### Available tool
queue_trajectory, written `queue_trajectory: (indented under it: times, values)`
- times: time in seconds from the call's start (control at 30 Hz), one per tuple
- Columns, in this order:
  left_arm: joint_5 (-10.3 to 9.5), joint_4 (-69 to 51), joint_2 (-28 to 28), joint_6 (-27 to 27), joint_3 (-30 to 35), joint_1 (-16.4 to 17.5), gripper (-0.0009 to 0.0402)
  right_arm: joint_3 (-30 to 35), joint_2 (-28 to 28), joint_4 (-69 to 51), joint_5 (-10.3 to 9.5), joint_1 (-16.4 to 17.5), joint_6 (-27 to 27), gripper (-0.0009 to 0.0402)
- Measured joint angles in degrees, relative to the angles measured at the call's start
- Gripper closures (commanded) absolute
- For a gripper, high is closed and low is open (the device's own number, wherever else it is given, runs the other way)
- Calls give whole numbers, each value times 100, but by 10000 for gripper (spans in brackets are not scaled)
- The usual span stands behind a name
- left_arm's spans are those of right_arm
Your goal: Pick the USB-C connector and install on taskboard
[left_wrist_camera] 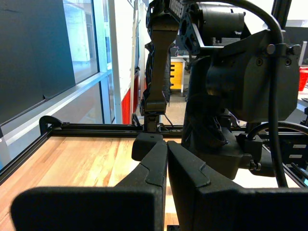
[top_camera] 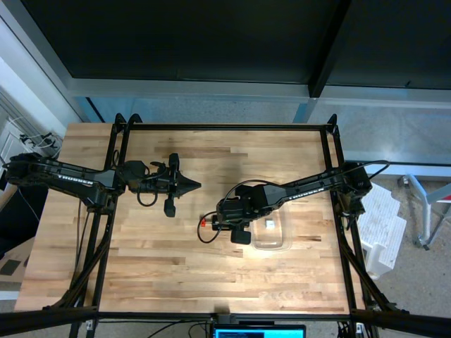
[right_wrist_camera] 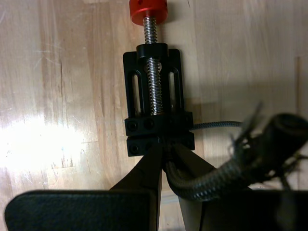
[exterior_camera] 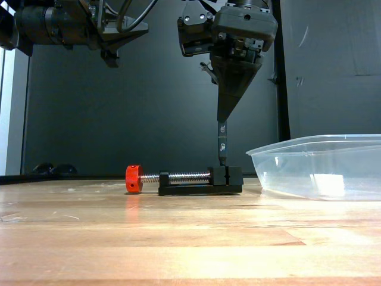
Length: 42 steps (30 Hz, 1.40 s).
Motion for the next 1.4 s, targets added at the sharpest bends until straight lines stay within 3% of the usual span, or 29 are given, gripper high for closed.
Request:
queue_trajectory:
  times: [0.27,0.53,1.03,1.4]
  values:
    - [0,-2,2,2,2,0,393,-415,-33,498,-4,-9,-44,393]
    - [-2,-2,2,0,2,0,393,-411,-46,448,-31,-11,-90,383]
    - [0,-2,2,2,0,0,393,-431,-131,269,-92,-11,-105,311]
    - [0,9,2,2,0,0,393,-442,-409,140,-63,9,-87,226]
